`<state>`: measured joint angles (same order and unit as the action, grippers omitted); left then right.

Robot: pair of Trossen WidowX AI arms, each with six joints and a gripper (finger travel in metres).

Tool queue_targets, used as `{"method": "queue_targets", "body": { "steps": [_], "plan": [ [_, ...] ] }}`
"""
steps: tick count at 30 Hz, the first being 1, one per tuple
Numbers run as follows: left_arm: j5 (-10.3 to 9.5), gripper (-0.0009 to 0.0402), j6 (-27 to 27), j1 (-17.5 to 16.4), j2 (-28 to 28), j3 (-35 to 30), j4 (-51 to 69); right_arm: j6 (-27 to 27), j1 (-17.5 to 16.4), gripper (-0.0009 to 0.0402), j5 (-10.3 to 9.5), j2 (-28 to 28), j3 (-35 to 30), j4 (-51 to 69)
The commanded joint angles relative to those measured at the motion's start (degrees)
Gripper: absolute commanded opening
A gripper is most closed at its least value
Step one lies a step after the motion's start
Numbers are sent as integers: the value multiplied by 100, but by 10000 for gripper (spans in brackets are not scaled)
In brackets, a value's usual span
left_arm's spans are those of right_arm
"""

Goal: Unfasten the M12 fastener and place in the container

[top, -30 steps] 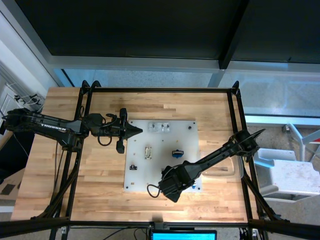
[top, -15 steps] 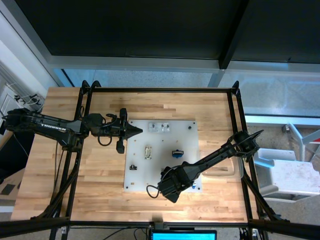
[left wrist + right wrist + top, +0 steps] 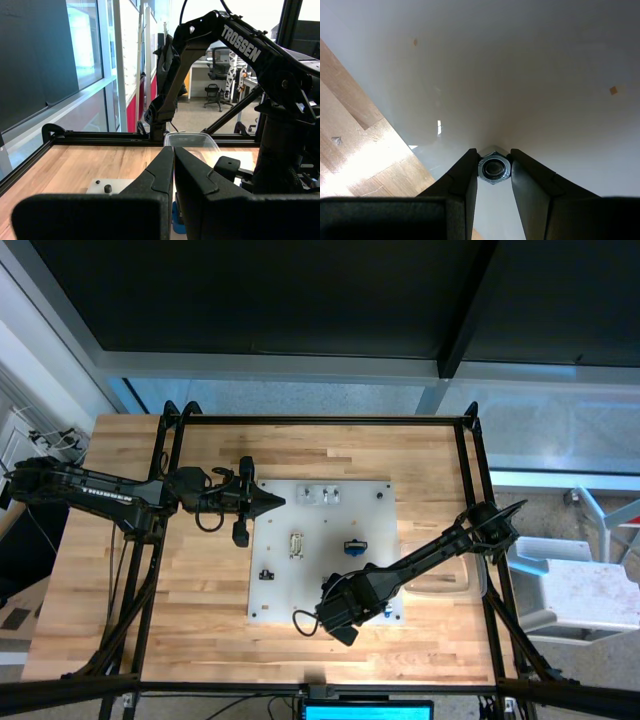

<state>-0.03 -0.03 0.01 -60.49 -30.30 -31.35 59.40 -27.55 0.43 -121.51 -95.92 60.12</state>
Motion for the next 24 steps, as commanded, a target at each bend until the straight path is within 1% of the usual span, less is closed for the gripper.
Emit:
{"method": "queue_targets", "body": {
  "steps": [1, 3, 5, 8, 11, 18, 21, 24],
  "plan": [
    [0, 0, 2, -2, 0, -2, -2, -28, -9, 46, -7, 0, 0, -31],
    [0, 0, 2, 0, 0, -2, 0, -46, -11, 37, -4, 0, 0, -37],
    [0, 0, 2, 0, 0, -2, 0, -227, -13, 30, -2, 2, 0, -61],
    [0, 0, 2, 0, 0, -2, 0, -813, -20, 24, -4, 2, 0, -74],
    [0, 0, 2, -2, 0, -2, -2, -1711, -24, 20, -9, 26, 0, -76],
    [0, 0, 2, -2, 0, -2, -2, -4041, -22, 18, -2, 101, 0, 2],
    [0, 0, 2, -2, 0, -2, 0, -4957, -20, 18, 0, 114, 0, 0],
    [0, 0, 2, 0, 0, -2, -2, -5729, -20, 18, 0, 118, 0, -4]
  ]
}}
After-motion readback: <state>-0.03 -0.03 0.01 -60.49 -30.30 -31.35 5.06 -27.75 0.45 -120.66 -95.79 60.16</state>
